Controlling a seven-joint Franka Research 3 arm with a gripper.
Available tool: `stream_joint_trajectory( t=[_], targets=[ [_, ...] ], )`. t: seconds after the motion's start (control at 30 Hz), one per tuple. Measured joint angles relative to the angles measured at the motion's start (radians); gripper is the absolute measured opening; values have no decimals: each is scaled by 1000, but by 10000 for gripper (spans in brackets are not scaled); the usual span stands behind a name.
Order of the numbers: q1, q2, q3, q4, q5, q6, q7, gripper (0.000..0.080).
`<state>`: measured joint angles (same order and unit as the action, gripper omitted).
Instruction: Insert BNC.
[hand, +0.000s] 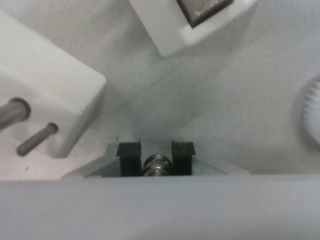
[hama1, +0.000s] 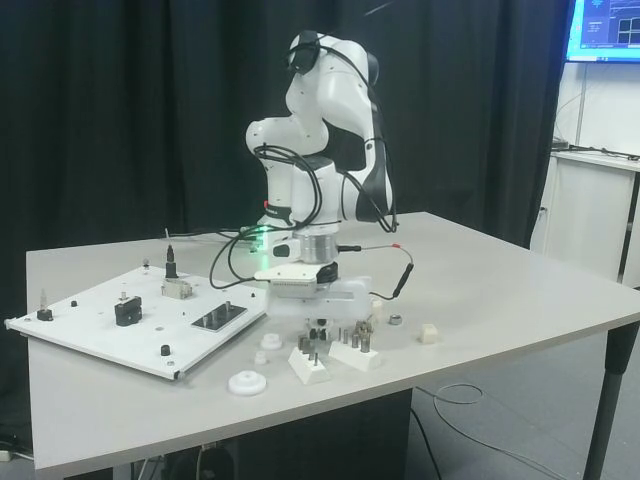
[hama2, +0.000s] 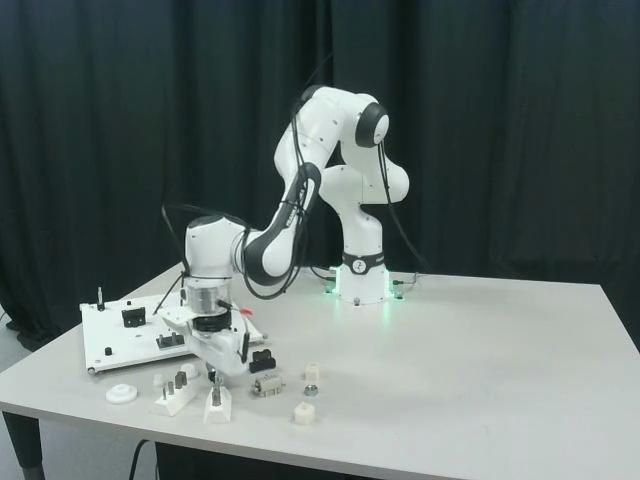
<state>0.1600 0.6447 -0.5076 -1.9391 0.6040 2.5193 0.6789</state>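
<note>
BNC connector (hand: 157, 165) between claw (hand: 156, 159) fingers

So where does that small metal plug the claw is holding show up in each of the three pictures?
Wrist view: the metal plug sits low in the middle, between the gripper's two black fingers.
First room view: a small speck under the arm's tip, just above the white blocks.
Second room view: under the arm's tip, above a white block.
Shared landmark: the white block with two pins.
</note>
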Motion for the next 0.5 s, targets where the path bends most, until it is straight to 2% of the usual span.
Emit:
stream_joint_trajectory(
  t=[0.5],
  targets=[
    [-4, -8, -8, 26, 0, -49, 4, 126]
  ],
)
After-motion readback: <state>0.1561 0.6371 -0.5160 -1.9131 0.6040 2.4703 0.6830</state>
